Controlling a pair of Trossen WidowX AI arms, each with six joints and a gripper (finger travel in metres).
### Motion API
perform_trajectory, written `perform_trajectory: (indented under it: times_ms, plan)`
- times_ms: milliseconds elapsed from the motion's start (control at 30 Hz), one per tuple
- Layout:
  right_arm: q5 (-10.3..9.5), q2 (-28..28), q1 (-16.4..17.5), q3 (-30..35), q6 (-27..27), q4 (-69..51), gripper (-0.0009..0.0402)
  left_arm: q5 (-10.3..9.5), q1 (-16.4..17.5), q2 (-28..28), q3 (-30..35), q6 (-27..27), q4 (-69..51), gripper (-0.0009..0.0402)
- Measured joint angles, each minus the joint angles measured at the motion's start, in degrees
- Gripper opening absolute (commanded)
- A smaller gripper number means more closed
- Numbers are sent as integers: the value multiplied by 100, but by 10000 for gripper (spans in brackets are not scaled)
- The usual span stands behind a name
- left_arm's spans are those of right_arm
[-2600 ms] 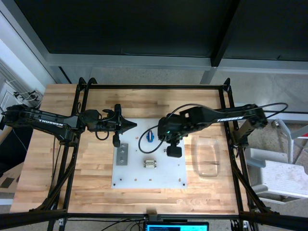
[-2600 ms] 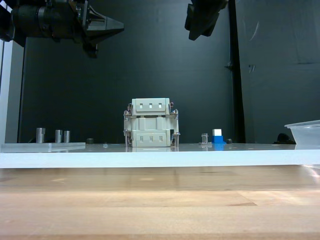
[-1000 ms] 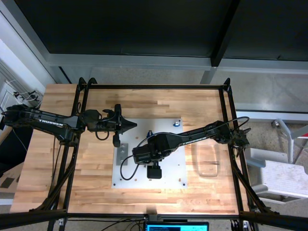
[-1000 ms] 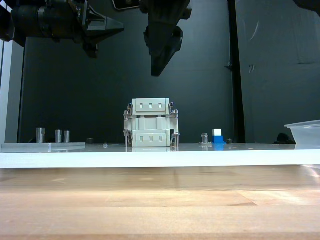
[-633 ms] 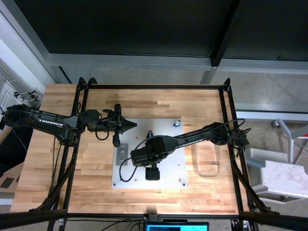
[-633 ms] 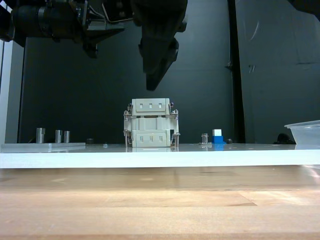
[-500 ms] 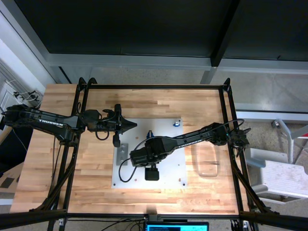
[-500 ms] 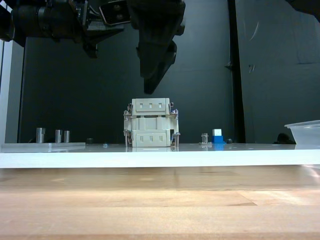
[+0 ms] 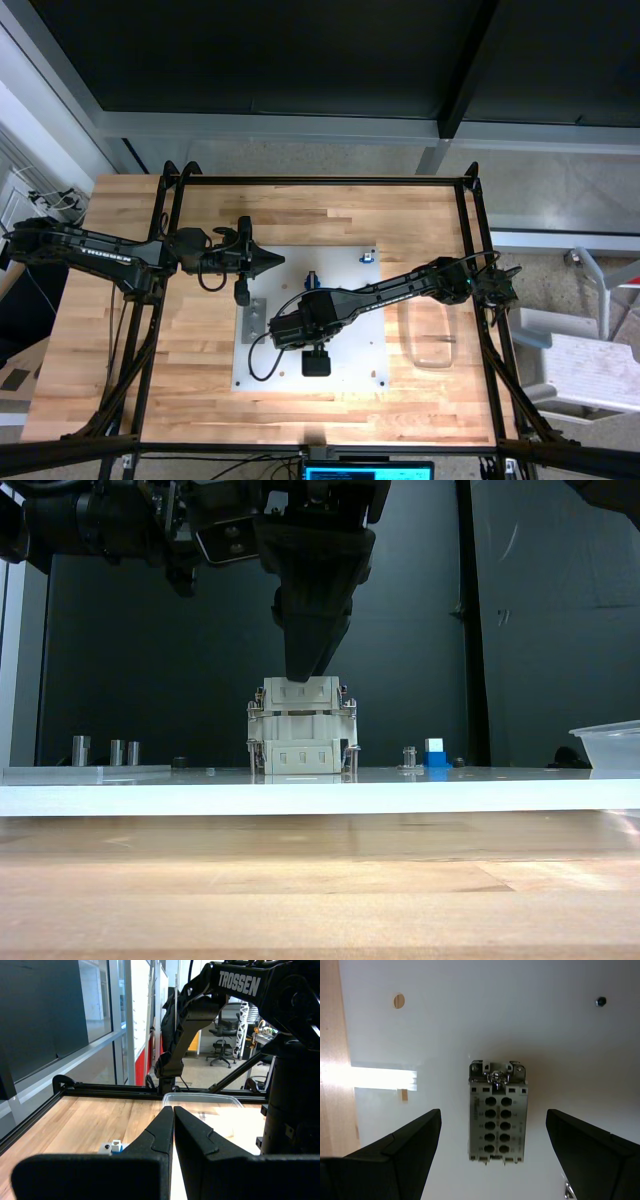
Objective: Remove the HAN10-E connector and place it in the container
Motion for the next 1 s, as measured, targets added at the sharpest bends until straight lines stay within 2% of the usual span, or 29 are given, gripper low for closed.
perform_trajectory:
  times_ms: [533,700,1000]
  plan:
    - [-2,2,0,-376,0,387,289,0,0,0,0,0,0,0]
    - [-2,2,0,-376,2,402,257,0,0,0,0,-2,4,0]
    - [-2,0,-2,-376,4,389,160,0,0,0,-2,0,4,0]
